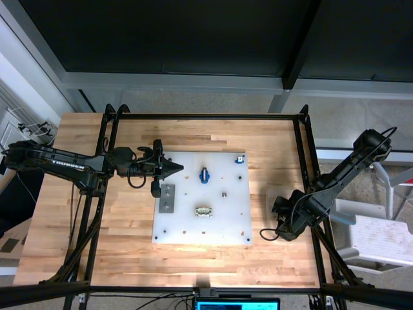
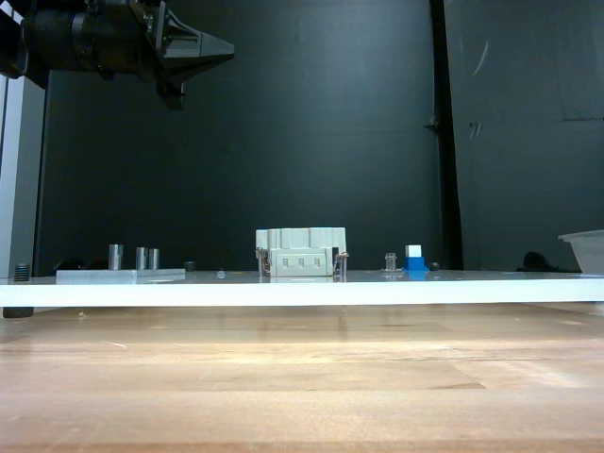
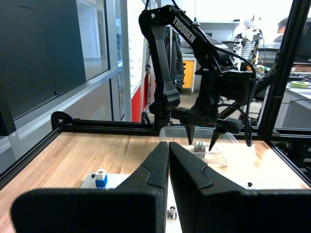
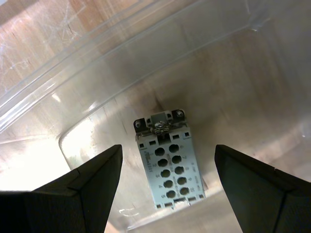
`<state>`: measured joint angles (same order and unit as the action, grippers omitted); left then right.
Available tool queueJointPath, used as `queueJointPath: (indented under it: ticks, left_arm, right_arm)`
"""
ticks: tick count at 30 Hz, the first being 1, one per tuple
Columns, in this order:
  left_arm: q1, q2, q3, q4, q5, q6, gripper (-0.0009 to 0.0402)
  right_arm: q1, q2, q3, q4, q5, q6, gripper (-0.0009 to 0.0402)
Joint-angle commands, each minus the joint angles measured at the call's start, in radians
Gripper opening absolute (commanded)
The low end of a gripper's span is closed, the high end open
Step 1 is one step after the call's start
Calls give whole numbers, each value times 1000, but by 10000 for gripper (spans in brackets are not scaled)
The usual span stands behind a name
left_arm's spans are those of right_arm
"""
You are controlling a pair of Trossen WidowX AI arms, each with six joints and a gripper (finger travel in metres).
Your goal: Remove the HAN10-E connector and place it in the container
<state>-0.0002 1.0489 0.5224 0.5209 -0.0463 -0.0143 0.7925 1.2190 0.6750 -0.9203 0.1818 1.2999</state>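
The HAN10-E connector [image 4: 167, 167], a beige-grey block with two rows of dark pin holes, lies flat on the floor of the clear container [image 4: 97, 63]. My right gripper [image 4: 167, 148] hangs open just above it, one finger on each side, touching nothing. The left wrist view shows the same: the right gripper [image 3: 201, 144] spread over the connector [image 3: 199, 146] in the container [image 3: 218, 156]. In the high view the right gripper [image 1: 282, 216] covers the container [image 1: 273, 196] right of the board. My left gripper [image 1: 174, 169] is shut and empty, held high over the board's back-left corner.
The white task board [image 1: 229, 219] carries a beige housing [image 1: 204, 211], a blue upright piece [image 1: 204, 175], a grey metal plate [image 1: 167, 197] and small studs. A black frame [image 1: 303, 161] rims the wooden table.
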Motion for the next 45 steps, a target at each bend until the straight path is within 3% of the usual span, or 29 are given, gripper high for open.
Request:
queueJointPath:
  ticks: [1,12,45]
  left_arm:
    - [0,0,0,0,0,0,0]
    - [0,0,0,0,0,0,0]
    - [0,0,0,0,0,0,0]
  right_arm:
    - [0,-1,37,-58,7,0,266]
    - [0,-2,148,-143,11,-25,266]
    - [0,-2,150,-140,10,-25,266]
